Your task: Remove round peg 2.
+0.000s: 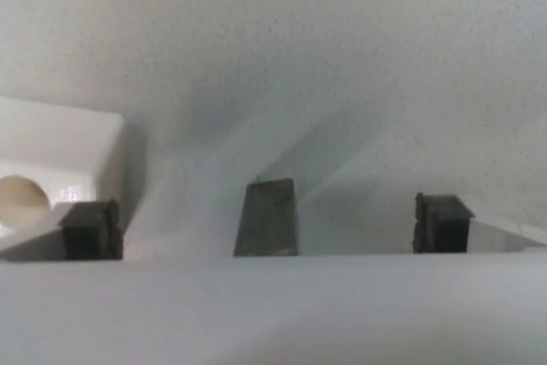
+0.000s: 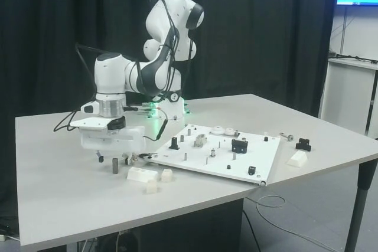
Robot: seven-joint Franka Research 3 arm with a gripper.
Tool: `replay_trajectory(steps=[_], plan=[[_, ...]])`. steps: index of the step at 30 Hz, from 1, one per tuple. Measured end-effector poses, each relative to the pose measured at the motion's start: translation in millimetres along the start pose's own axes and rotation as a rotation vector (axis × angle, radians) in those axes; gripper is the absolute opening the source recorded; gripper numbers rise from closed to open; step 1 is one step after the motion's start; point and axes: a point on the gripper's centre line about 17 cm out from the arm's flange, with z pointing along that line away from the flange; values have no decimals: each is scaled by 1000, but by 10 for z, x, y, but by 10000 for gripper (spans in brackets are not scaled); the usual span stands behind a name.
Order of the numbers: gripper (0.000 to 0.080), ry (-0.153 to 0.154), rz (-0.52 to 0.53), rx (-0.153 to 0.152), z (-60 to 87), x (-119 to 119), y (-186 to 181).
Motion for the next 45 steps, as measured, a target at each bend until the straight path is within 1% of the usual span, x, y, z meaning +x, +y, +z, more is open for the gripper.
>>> replay_trajectory(steps=[2, 3, 4, 10, 11, 18, 26, 45], plan=[[504, -3, 0, 4, -43, 5, 3], [752, -4, 1, 6, -67, 9, 5], [786, -5, 1, 7, -90, 12, 9], [786, -14, -2, 13, -225, 14, 36], [797, -14, -3, 13, -243, 15, 39], [800, -14, -1, 27, -346, 17, 20], [800, -6, -1, 34, -412, 38, 1], [800, 16, -40, 36, -550, 85, 60]])
